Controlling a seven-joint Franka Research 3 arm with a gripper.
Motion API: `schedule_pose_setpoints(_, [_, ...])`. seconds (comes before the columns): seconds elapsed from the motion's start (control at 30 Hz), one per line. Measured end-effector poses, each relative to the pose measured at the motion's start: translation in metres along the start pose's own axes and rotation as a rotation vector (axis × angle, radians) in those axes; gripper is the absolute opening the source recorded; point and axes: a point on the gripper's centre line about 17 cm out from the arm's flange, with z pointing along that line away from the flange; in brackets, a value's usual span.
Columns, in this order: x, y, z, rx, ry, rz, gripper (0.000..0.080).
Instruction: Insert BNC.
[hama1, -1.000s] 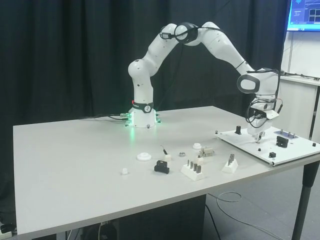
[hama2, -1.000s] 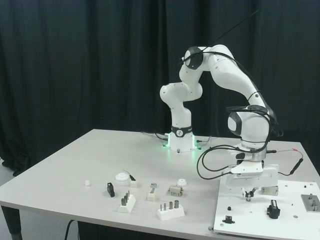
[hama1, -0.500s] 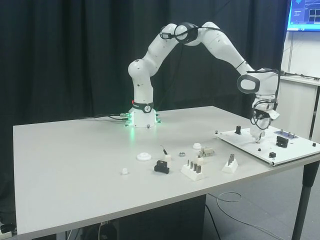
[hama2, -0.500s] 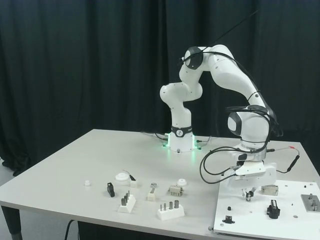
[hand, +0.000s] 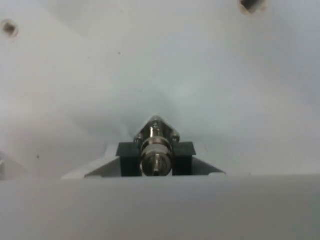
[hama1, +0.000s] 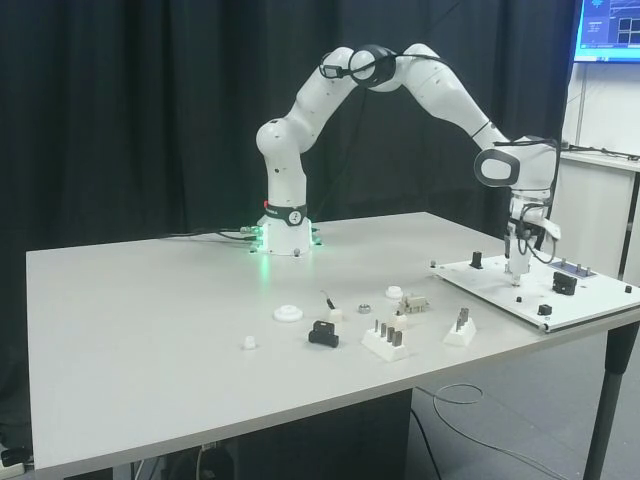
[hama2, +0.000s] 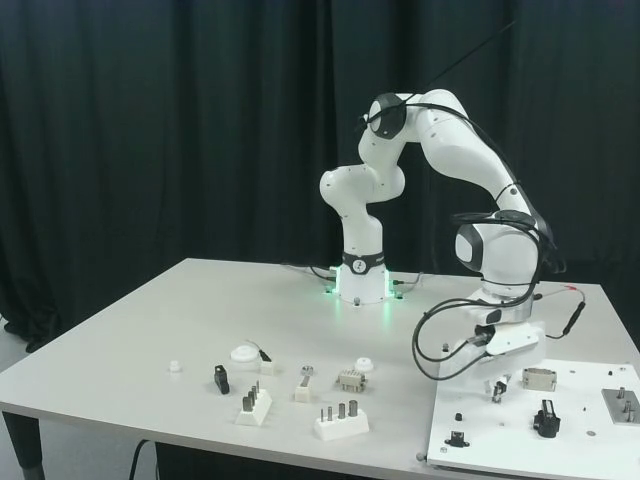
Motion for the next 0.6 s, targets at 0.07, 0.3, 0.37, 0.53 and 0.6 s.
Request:
schedule_pose_setpoints(0.07, [0.0,0.0001,0.0,0.0,0.0,-0.037,0.0127])
schedule_pose_setpoints(0.3, [0.0,0.0003,-0.0001,0.0,0.0,-0.057,0.0127])
schedule_pose_setpoints(0.37, [0.0,0.0003,-0.0001,0.0,0.0,-0.047,0.0127])
schedule_pose_setpoints(0.53, [0.0,0.0003,-0.0001,0.0,0.0,0.036,0.0127])
schedule_pose_setpoints(0.6, [0.0,0.0002,-0.0001,0.0,0.0,0.067,0.0127])
